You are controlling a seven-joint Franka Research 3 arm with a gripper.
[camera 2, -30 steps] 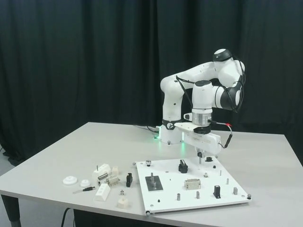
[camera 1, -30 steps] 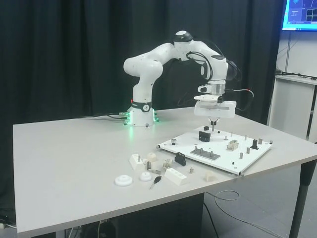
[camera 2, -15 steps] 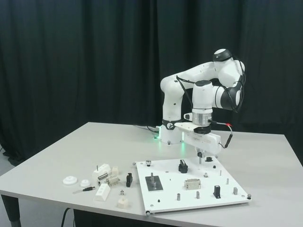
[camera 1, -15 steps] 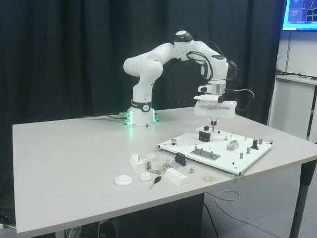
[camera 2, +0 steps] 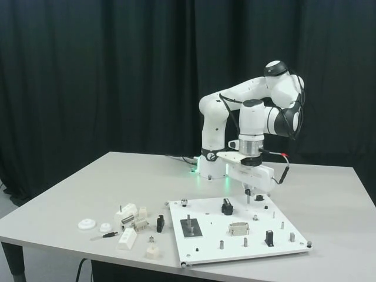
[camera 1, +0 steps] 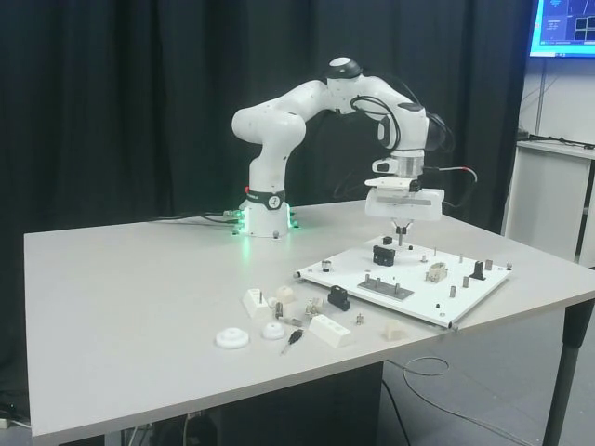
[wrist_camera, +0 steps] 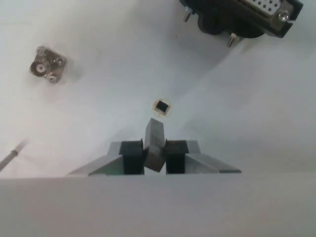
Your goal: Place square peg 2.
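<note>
Only the wrist view shows the grip itself: the gripper (wrist_camera: 154,157) has its two black fingers (wrist_camera: 131,156) pressed against the sides of a grey square peg (wrist_camera: 154,143), pinching it, and just past the peg's tip a small square hole (wrist_camera: 162,106) lies in the white board (wrist_camera: 98,118); peg and hole are near each other but apart. The two room views show what the wrist camera cannot; the white arm (camera 1: 307,102) reaches from its base at the back of the grey table (camera 1: 121,279) and holds the gripper (camera 2: 248,192) above the far part of the board (camera 2: 235,238), the peg (camera 1: 401,234) hanging clear of it. Around the hole sit a small metal socket (wrist_camera: 45,64) and a black connector (wrist_camera: 242,17), both well aside, nothing covering the hole; loose white and black parts (camera 1: 288,316) lie on the table beside the board. The peg's long axis stands upright, its free end pointing down at the board.
</note>
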